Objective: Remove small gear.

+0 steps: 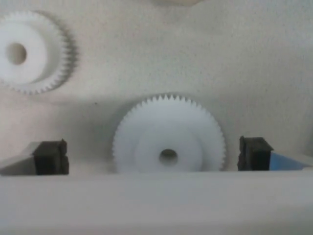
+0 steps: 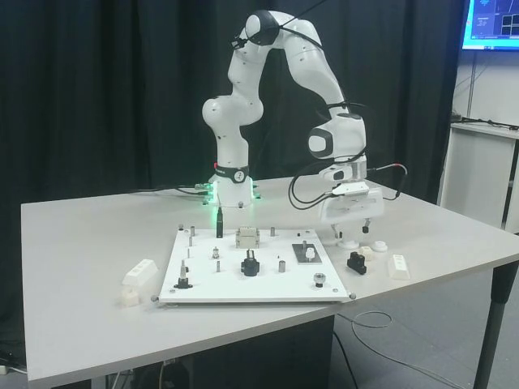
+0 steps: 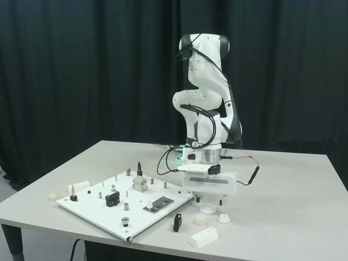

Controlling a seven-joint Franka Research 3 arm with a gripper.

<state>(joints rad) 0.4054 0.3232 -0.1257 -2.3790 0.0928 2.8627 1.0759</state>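
- While the white arm (image 2: pixel 276 81) leans down beside the white board (image 2: pixel 251 271), its pincer (image 1: pixel 152 156) hangs low over the grey tabletop (image 2: pixel 81 243), spread wide and holding nothing.
- Between the two black pads (image 1: pixel 51 157), apart from both, a white gear (image 1: pixel 168 134) lies flat on the tabletop.
- Another white gear (image 1: pixel 32 51), looking smaller in the wrist view, lies flat well apart from the first.
- Near the pincer on the tabletop lie a black part (image 3: pixel 178 222) and a white block (image 3: pixel 204 237).
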